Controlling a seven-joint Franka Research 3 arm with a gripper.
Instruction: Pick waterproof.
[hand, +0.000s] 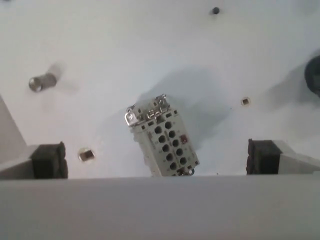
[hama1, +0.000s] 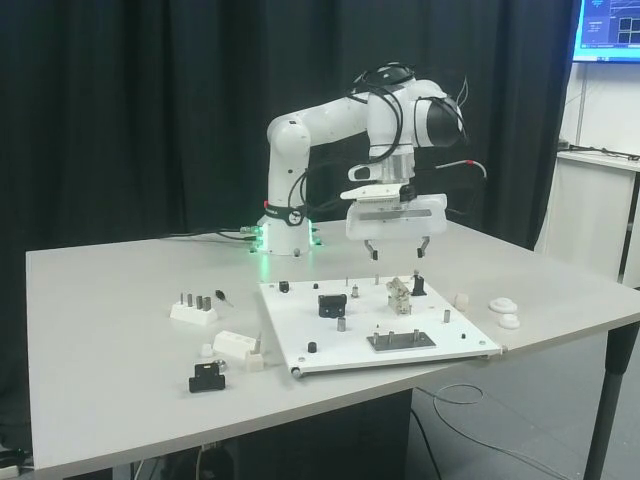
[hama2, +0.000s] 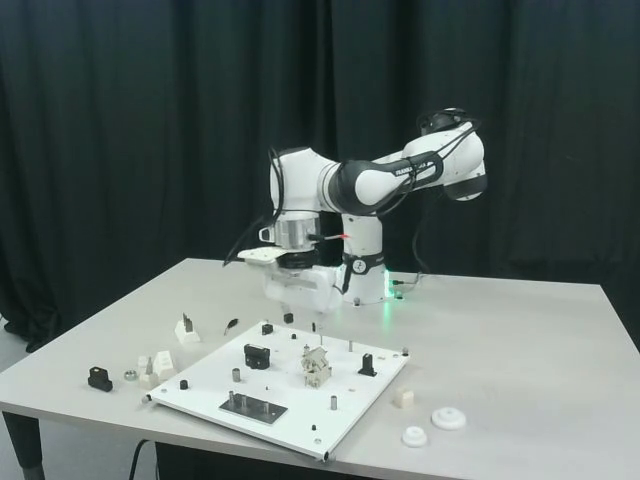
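Wrist view looks straight down on the waterproof connector, lying tilted on the white board between the tool's widely spread fingers, which hold nothing. From the room, the tool hangs above the connector, well clear of the grey worktop.
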